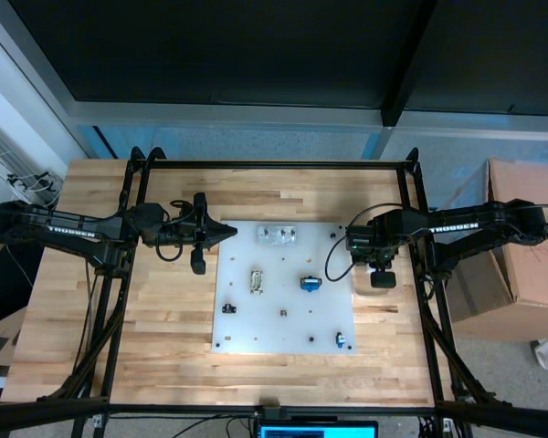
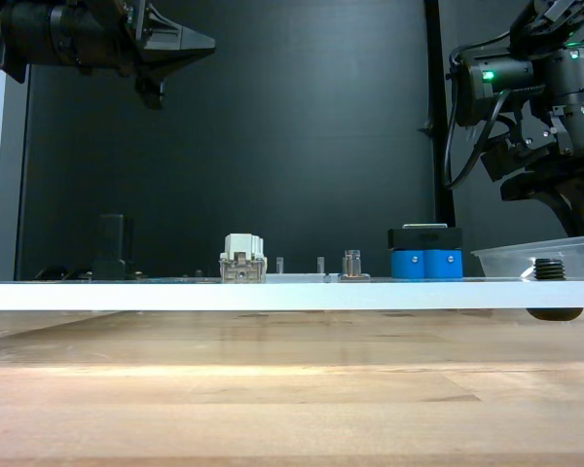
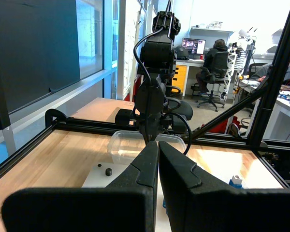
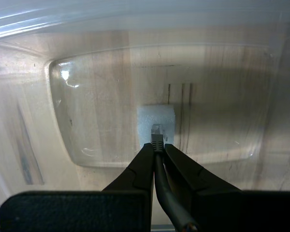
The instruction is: Pick the RJ45 connector and install on the taskboard
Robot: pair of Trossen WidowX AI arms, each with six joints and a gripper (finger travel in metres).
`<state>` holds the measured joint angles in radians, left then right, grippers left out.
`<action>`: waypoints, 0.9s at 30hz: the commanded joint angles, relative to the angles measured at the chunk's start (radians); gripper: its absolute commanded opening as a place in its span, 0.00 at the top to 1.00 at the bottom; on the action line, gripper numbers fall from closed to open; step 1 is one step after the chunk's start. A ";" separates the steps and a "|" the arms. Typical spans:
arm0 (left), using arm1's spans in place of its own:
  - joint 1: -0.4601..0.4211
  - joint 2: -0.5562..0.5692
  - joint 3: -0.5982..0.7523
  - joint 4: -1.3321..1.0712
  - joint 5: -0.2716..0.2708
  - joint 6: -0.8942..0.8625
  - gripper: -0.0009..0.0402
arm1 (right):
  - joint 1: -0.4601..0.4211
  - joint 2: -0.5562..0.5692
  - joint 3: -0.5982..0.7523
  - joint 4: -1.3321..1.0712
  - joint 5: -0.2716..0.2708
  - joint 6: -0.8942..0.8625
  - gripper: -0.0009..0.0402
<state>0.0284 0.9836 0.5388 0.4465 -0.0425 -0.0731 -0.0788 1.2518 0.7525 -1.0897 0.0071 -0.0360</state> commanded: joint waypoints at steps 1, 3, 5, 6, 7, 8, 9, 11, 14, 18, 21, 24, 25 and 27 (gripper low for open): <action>0.000 0.000 0.000 0.000 0.000 0.000 0.98 | 0.000 -0.002 0.000 0.001 0.001 0.000 0.98; 0.000 0.000 0.000 0.000 0.000 0.000 0.98 | 0.000 -0.011 0.000 0.001 0.001 0.000 0.98; 0.000 0.000 0.000 0.000 0.000 0.000 0.98 | 0.000 -0.023 0.003 -0.002 0.001 0.001 0.98; 0.000 0.000 0.000 0.000 0.000 0.000 0.98 | 0.000 -0.029 0.006 -0.006 0.001 0.002 0.98; 0.000 0.000 0.000 0.000 0.000 0.000 0.98 | 0.000 -0.035 0.010 -0.012 0.000 0.002 0.98; 0.000 0.000 0.000 0.000 0.000 0.000 0.98 | 0.000 -0.039 0.016 -0.019 0.000 0.002 0.98; 0.000 0.000 0.000 0.000 0.000 0.000 0.98 | 0.000 -0.042 0.023 -0.029 0.000 0.002 0.98; 0.000 0.000 0.000 0.000 0.000 0.000 0.98 | 0.000 -0.050 0.039 -0.051 0.000 0.002 0.98; 0.000 0.000 0.000 0.000 0.000 0.000 0.98 | 0.000 -0.058 0.075 -0.085 0.000 0.006 0.98; 0.000 0.000 0.000 0.000 0.000 0.000 0.98 | 0.002 -0.063 0.145 -0.144 0.000 0.005 0.98; 0.000 0.000 0.000 0.000 0.000 0.000 0.98 | 0.005 -0.063 0.194 -0.184 0.000 0.005 0.98; 0.000 0.000 0.000 0.000 0.000 0.000 0.98 | 0.016 -0.063 0.229 -0.194 0.000 0.017 0.98; 0.000 0.000 0.000 0.000 0.000 0.000 0.98 | 0.022 -0.063 0.238 -0.196 0.000 0.032 0.98; 0.000 0.000 0.000 0.000 0.000 0.000 0.98 | 0.040 -0.063 0.259 -0.206 -0.003 0.056 0.98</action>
